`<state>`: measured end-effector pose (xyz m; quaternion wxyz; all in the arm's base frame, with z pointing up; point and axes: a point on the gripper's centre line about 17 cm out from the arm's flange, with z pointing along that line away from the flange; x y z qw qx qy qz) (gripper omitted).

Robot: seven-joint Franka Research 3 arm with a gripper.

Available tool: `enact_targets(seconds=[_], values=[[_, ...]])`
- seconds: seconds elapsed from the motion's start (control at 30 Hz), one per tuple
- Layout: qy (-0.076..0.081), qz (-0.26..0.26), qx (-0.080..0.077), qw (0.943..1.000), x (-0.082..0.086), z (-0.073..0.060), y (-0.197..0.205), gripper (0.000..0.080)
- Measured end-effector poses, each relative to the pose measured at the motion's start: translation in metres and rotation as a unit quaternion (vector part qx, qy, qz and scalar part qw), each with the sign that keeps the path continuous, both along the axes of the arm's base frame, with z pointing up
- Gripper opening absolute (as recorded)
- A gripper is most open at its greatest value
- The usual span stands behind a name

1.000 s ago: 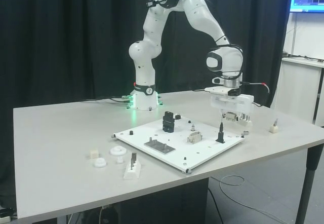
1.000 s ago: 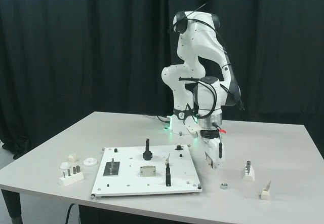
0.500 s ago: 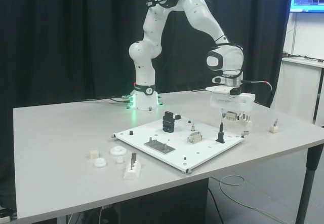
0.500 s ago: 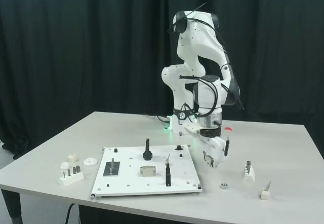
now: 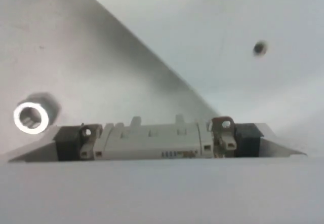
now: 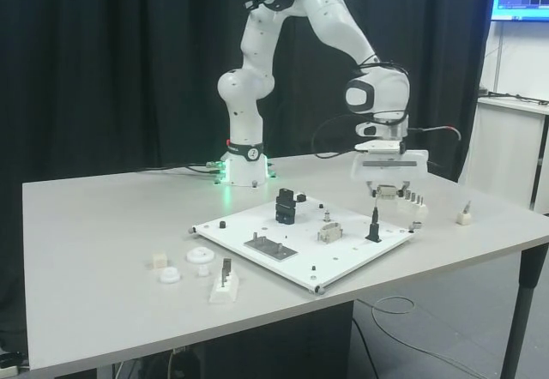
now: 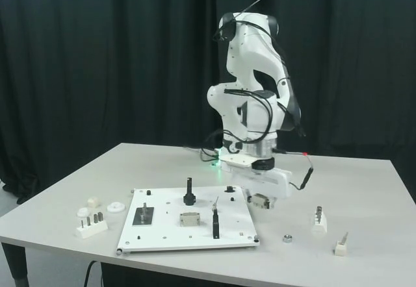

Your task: Insert waterproof.

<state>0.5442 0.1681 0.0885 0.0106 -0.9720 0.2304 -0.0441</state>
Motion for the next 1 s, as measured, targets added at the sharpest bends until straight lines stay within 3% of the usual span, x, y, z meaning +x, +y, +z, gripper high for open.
enact_targets(seconds=[0.33, 1.0], values=[[0.008, 0.111, -0.011, 0.9937, 0.009, 0.011, -0.054, 0.0623], [0.010, 0.218, -0.029, 0.9754, 0.023, 0.025, -0.181, 0.0623]])
